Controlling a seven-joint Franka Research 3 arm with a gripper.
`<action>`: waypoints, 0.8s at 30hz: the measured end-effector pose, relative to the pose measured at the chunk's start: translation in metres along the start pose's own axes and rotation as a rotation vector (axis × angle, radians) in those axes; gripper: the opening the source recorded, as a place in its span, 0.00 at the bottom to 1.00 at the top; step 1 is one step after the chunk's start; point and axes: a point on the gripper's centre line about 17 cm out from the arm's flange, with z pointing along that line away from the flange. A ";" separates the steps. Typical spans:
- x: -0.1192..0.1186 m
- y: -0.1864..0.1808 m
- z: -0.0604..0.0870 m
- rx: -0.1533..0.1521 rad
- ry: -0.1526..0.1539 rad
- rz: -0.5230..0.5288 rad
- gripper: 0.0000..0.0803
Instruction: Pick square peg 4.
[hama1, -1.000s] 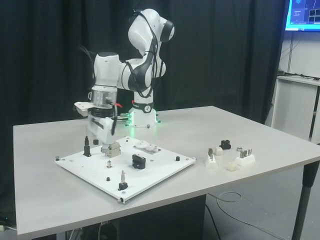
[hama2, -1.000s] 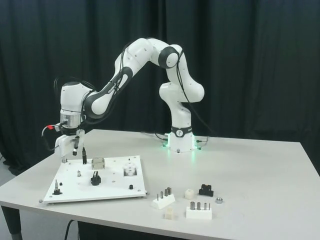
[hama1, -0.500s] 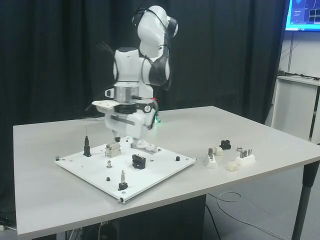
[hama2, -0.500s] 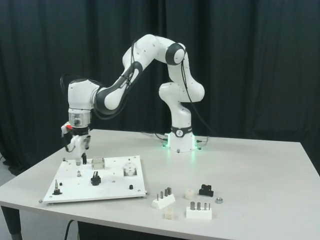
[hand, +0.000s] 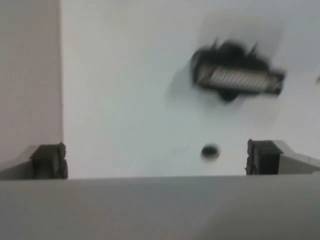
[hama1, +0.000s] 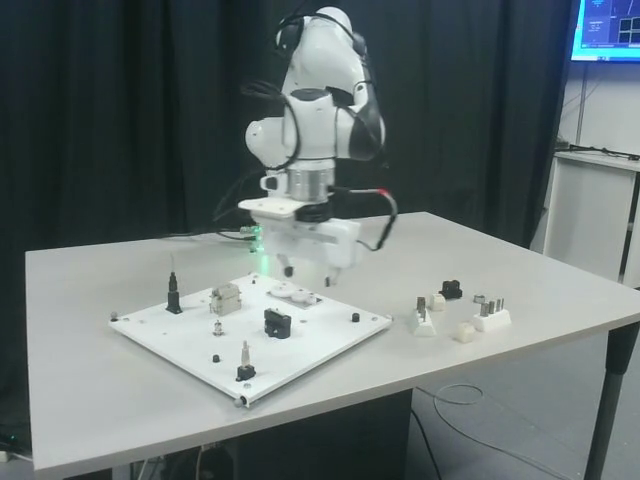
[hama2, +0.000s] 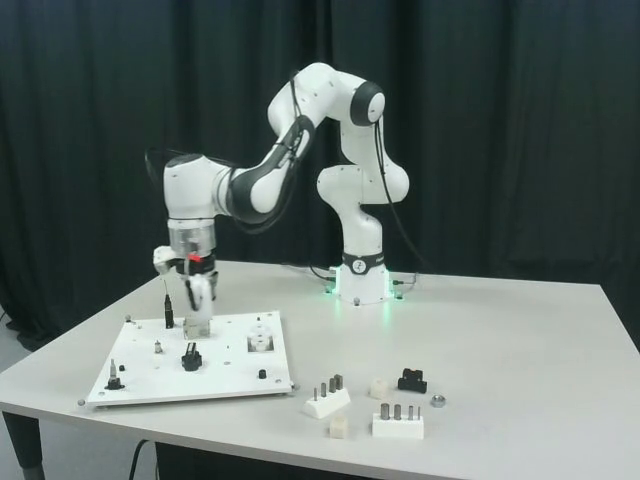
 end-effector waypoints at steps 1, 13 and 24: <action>-0.007 -0.004 -0.001 -0.004 -0.007 -0.020 1.00; -0.088 -0.035 -0.015 -0.047 -0.065 -0.293 1.00; -0.136 -0.058 -0.022 -0.044 -0.051 -0.434 1.00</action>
